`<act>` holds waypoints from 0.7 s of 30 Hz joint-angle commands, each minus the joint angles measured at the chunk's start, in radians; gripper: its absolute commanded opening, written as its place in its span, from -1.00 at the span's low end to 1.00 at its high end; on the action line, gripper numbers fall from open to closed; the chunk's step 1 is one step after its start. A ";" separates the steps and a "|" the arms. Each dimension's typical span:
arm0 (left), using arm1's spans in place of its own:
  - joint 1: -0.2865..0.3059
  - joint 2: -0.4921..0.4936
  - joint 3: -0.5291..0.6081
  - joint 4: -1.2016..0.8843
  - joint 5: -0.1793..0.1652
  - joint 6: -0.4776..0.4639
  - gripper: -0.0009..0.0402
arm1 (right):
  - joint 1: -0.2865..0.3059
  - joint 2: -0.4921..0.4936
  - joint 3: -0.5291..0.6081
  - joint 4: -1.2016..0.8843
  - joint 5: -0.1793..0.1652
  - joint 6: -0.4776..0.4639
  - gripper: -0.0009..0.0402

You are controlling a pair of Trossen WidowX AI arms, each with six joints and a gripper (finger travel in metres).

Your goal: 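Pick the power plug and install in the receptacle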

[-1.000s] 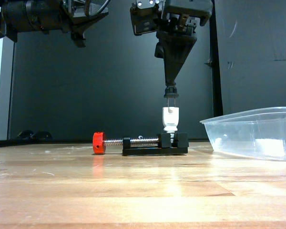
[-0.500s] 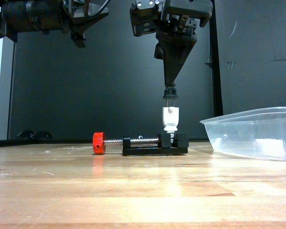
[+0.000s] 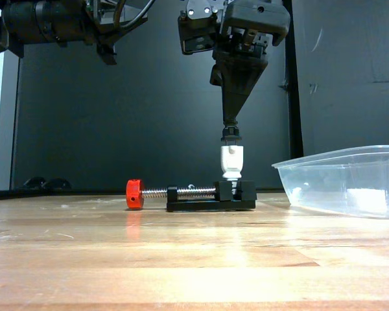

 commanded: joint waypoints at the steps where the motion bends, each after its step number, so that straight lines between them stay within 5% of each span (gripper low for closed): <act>1: 0.000 0.000 0.000 0.000 0.000 0.000 -0.96 | -0.001 0.007 -0.034 0.020 -0.003 0.000 -0.96; 21: 0.000 0.000 0.000 -0.001 0.000 0.000 -0.96 | -0.001 -0.042 -0.180 0.153 -0.025 0.000 -0.96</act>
